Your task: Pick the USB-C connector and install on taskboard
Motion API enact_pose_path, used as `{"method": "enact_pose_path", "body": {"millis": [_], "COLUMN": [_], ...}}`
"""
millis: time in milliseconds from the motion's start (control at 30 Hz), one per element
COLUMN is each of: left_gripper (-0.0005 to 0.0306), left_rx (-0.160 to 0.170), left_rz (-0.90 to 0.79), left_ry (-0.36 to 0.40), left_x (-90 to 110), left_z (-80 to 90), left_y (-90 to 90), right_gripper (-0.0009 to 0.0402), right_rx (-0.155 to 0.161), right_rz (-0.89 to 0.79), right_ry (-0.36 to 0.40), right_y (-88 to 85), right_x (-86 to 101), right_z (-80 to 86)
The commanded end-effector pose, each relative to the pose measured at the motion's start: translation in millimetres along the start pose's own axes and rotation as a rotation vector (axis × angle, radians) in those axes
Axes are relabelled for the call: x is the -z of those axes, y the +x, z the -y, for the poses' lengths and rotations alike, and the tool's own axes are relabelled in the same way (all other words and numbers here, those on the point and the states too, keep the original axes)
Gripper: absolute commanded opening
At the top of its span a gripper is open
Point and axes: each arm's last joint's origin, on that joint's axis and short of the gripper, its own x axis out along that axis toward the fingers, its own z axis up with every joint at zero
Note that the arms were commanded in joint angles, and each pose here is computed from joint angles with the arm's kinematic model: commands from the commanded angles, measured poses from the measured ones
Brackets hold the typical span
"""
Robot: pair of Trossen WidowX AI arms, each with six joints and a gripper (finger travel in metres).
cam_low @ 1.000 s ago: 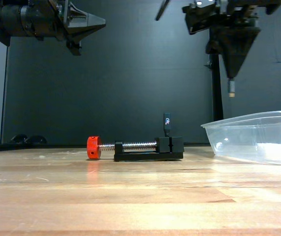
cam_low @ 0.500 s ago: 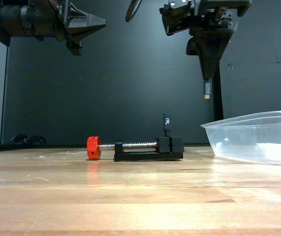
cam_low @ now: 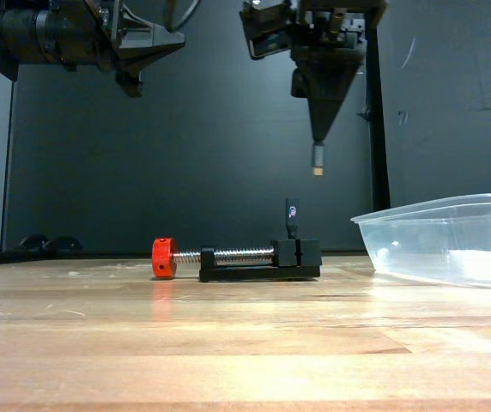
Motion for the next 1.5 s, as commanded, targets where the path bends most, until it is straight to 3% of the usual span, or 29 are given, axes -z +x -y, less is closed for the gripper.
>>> {"method": "enact_pose_path", "body": {"millis": [33,233,1500], "left_gripper": [0.0,0.0,0.0], "left_rx": [0.0,0.0,0.0], "left_rz": [0.001,0.001,0.0], "left_ry": [0.0,0.0,0.0], "left_x": [-0.2,-0.2,-0.1], "left_z": [-0.1,0.0,0.0], "left_y": [0.0,0.0,0.0], "right_gripper": [0.0,0.0,0.0], "right_rx": [0.001,0.004,0.004], "right_rz": [-0.007,-0.012,-0.003], "right_ry": [-0.01,-0.025,0.009], "right_y": [4.0,7.4,16.2], "right_x": [-7.1,-15.3,-19.4], "right_z": [-2.6,-5.1,-5.4]}}
